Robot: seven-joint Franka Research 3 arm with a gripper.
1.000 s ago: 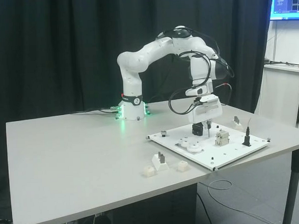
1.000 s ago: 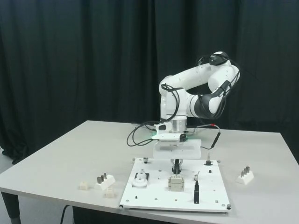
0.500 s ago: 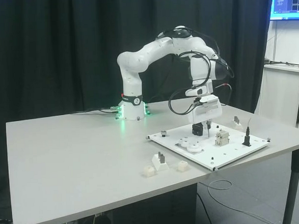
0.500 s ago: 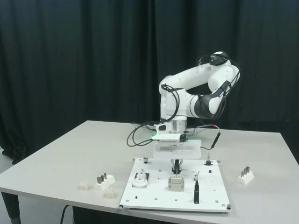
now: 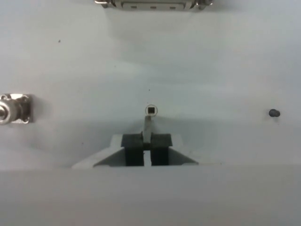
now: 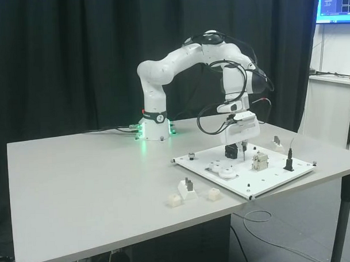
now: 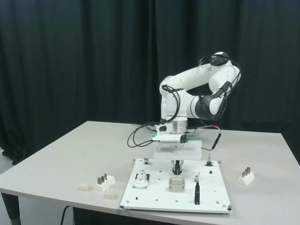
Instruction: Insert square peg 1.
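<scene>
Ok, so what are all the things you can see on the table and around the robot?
table: 1, grey, under everything
board: 1, white, at the table's near edge, below the gripper
peg: 1, grey, held in the gripper, tip at the hole
hole: 1, square, black, in the board
peg holders: 2, white, one each side of the board
small blocks: 2, white, by one holder
black plug: 1, upright on the board
curtain: black, behind the table
arm: 1, white, green lights at its base
gripper: 1, black fingers shut on the peg
</scene>
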